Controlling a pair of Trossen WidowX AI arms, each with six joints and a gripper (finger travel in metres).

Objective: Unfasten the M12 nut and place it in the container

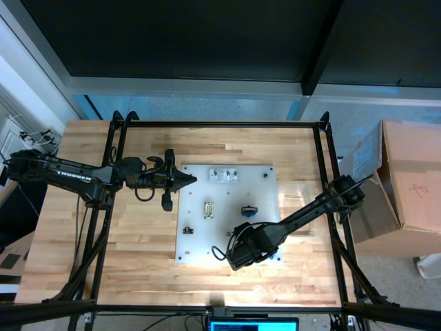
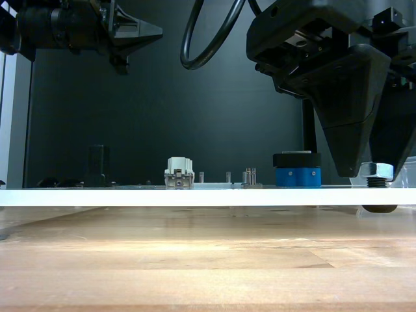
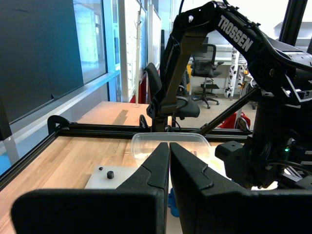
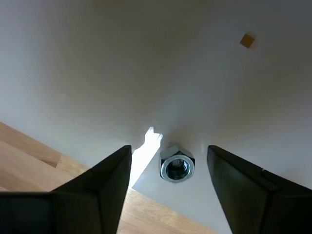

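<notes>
Nut sits unfreed on its stud between my spread right jaws; closed left jaws hover far left.

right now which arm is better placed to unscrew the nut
Right. The open right gripper straddles the nut on its stud; the shut left gripper hangs above the board's left edge.

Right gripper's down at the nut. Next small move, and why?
Probably close the right gripper on the nut: it sits on top of its stud, ribs showing below, between open fingers with a gap either side. The left gripper hangs shut, high over the board's left edge.
</notes>
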